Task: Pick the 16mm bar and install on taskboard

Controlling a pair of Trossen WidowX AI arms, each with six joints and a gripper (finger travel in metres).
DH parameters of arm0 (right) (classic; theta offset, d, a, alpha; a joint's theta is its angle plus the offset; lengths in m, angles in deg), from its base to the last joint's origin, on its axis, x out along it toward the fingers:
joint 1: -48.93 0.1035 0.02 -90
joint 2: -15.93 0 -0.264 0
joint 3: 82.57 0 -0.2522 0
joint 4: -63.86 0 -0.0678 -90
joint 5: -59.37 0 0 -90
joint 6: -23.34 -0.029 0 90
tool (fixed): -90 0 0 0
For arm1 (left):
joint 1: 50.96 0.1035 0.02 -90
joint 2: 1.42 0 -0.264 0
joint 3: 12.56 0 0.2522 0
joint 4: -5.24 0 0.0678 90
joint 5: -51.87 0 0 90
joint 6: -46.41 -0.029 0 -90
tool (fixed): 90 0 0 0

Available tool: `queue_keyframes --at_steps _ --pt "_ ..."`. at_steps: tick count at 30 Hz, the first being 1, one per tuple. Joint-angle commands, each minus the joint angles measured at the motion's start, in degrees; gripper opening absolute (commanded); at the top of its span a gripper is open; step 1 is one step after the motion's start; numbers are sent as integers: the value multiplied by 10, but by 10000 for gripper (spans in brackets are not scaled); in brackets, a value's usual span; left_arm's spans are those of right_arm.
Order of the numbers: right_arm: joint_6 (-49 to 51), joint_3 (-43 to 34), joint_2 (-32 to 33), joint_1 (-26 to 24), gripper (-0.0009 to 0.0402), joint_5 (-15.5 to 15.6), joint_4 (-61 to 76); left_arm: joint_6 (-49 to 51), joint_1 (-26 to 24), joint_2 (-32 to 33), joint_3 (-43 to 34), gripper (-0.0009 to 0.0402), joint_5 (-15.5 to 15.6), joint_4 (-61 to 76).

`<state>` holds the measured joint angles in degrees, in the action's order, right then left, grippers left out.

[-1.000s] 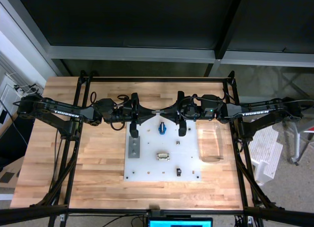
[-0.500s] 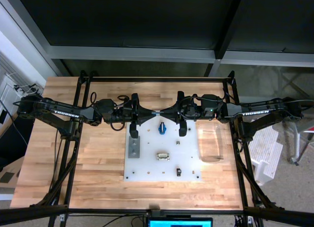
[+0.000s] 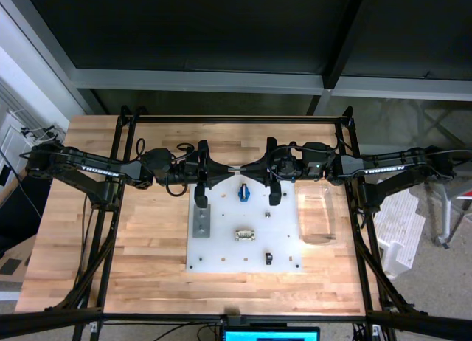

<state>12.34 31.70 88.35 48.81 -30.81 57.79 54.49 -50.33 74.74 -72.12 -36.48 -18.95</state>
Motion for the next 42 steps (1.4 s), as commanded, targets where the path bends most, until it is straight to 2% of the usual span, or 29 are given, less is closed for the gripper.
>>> queue_keyframes --at_steps 1,8,13,19,27,35,42 --pt "0 0 0 0 0 3 0 3 0 -1 0 74 -3 0" --pt "2 0 -8 0 0 2 0 5 0 -21 0 162 4 20" --pt "11 -2 -26 0 0 2 44 5 0 -48 0 187 14 82" --pt "12 -31 -42 0 0 3 166 5 0 -74 0 185 15 114" --pt "25 -118 -42 3 0 3 423 3 0 -102 0 159 19 153" --pt "36 -200 -42 8 0 4 620 2 0 -101 0 139 25 154" --pt "88 -262 -11 17 0 3 763 2 0 -101 0 137 24 154"
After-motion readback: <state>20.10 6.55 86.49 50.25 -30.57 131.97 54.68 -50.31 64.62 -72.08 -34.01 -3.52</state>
